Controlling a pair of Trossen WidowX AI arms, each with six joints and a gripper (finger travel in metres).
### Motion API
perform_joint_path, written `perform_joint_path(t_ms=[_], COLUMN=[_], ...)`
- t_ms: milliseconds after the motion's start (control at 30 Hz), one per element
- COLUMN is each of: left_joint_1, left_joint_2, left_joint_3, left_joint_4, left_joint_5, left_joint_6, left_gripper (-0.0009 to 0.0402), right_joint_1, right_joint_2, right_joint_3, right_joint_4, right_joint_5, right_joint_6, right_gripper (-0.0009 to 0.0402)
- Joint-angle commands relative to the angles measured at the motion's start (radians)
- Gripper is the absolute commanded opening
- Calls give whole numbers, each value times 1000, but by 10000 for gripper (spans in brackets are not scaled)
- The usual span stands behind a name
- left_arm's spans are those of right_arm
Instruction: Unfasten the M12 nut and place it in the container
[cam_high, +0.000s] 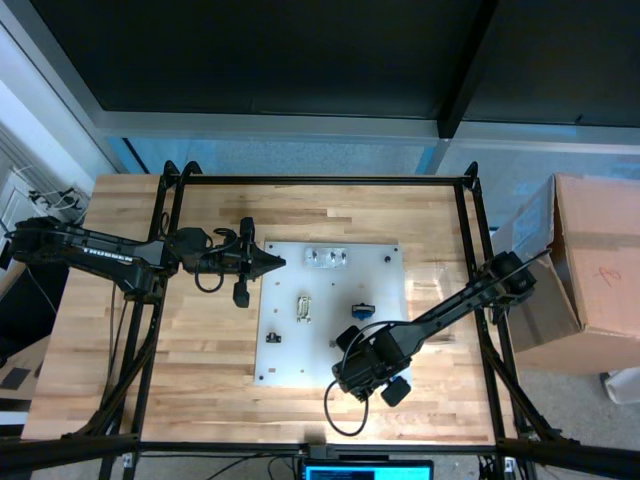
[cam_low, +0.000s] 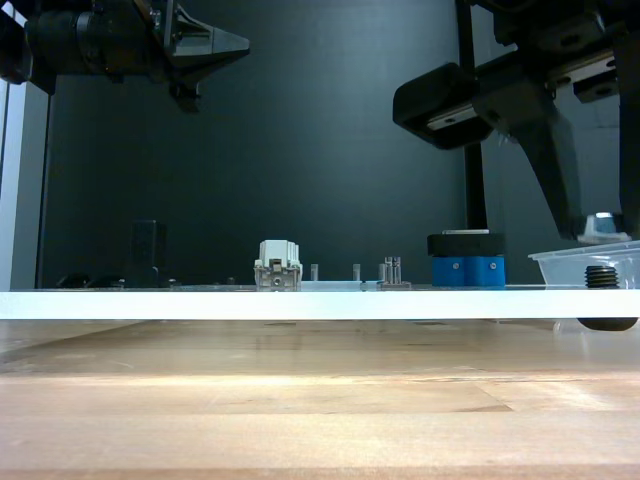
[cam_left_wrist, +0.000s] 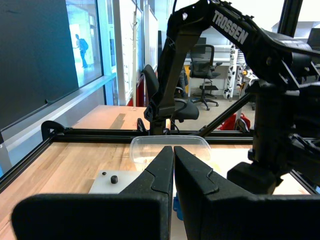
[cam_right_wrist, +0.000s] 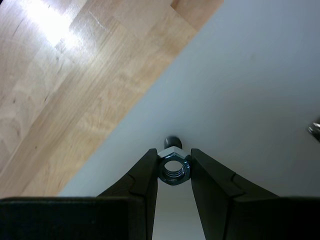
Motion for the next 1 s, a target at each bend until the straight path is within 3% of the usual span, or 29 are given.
perform_joint_path(t_ms=[33, 300, 1000], left_joint_1=[0, 0, 0], left_joint_2=[0, 0, 0], left_joint_3=[0, 0, 0], left_joint_4=[0, 0, 0], left_joint_5=[0, 0, 0], left_joint_6=[0, 0, 0], left_gripper=[0, 0, 0], right_joint_1=[-12, -56, -218], right_joint_2=[-34, -169, -652], right_joint_3=[0, -65, -528], right_joint_4=[-39, -112, -112], right_joint_5=[1, 2, 3], right_joint_6=[10, 62, 193], right_gripper=[0, 0, 0])
